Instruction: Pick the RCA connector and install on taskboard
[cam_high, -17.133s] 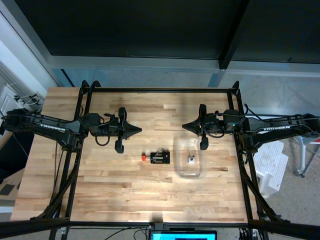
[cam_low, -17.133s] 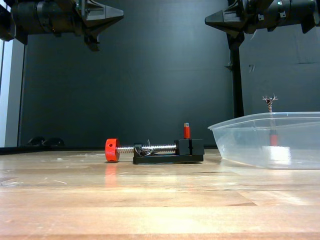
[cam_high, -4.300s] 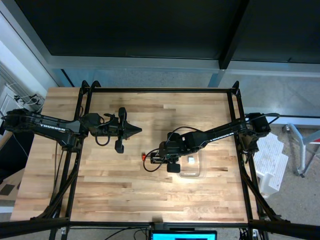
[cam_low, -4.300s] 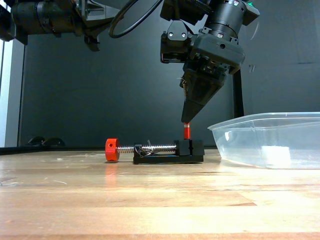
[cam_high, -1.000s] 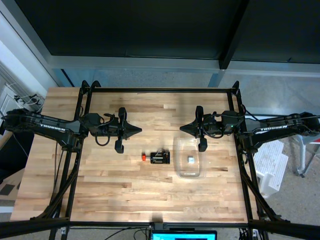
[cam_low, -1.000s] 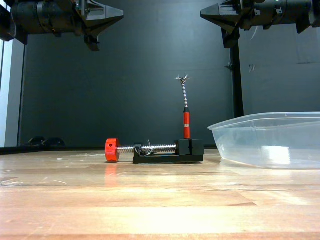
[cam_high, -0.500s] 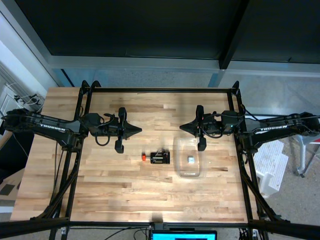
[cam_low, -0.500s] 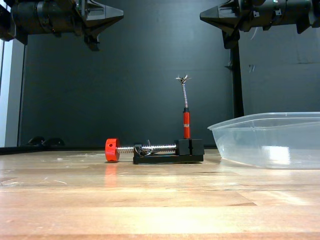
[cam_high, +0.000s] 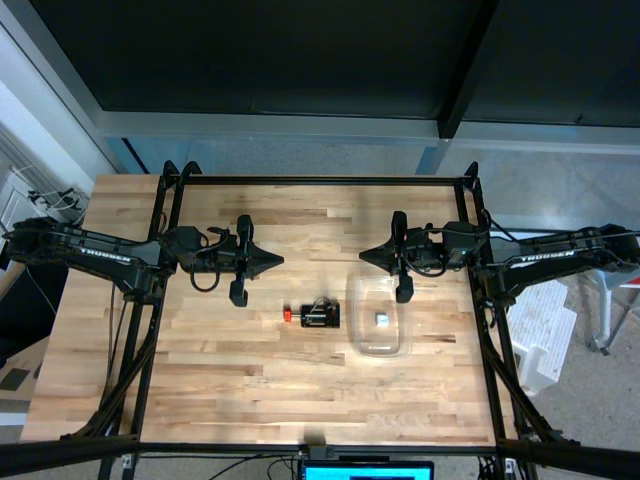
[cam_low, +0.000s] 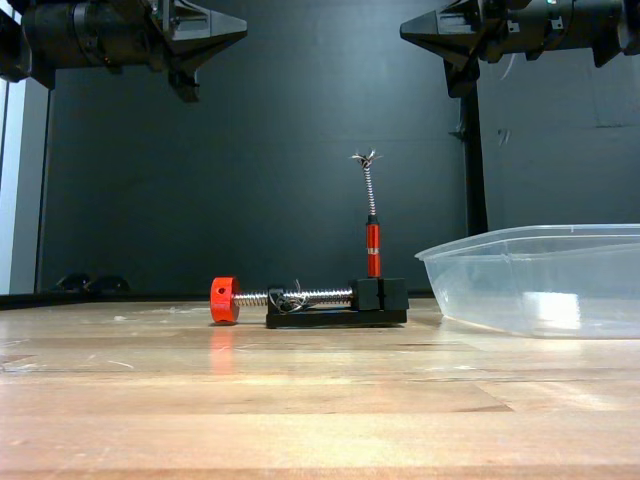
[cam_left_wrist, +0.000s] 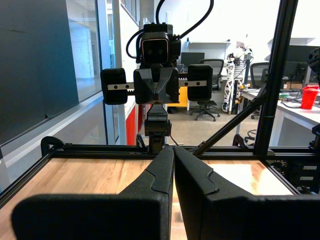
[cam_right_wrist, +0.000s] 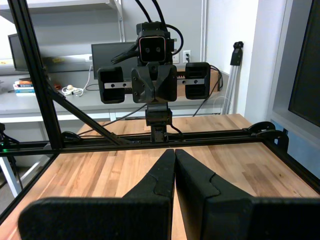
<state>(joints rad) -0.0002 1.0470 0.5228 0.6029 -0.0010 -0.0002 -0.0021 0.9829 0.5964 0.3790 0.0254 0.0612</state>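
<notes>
The taskboard (cam_high: 320, 317) is a small black block (cam_low: 335, 305) with a threaded rod and a red knob, lying mid-table. The RCA connector (cam_low: 371, 235), a thin red and silvery pin with a twisted wire tail, stands upright in the block's right end, and nothing holds it. My left gripper (cam_high: 280, 261) hangs shut high above the table, left of the board (cam_low: 243, 33) (cam_left_wrist: 173, 148). My right gripper (cam_high: 362, 254) is shut and empty, high above the tray's far end (cam_low: 403, 33) (cam_right_wrist: 174, 151).
A clear plastic tray (cam_high: 378, 347) sits just right of the taskboard, with a small white piece (cam_high: 381, 319) inside. In the low view its wall (cam_low: 530, 290) rises near the board. A black frame rail runs along the table's far edge.
Seventeen seconds ago the connector stood in the tray; 4.3 s ago my right gripper held it over the board. Now it stands there alone, with the right arm back up. Over the last second nothing moved.
</notes>
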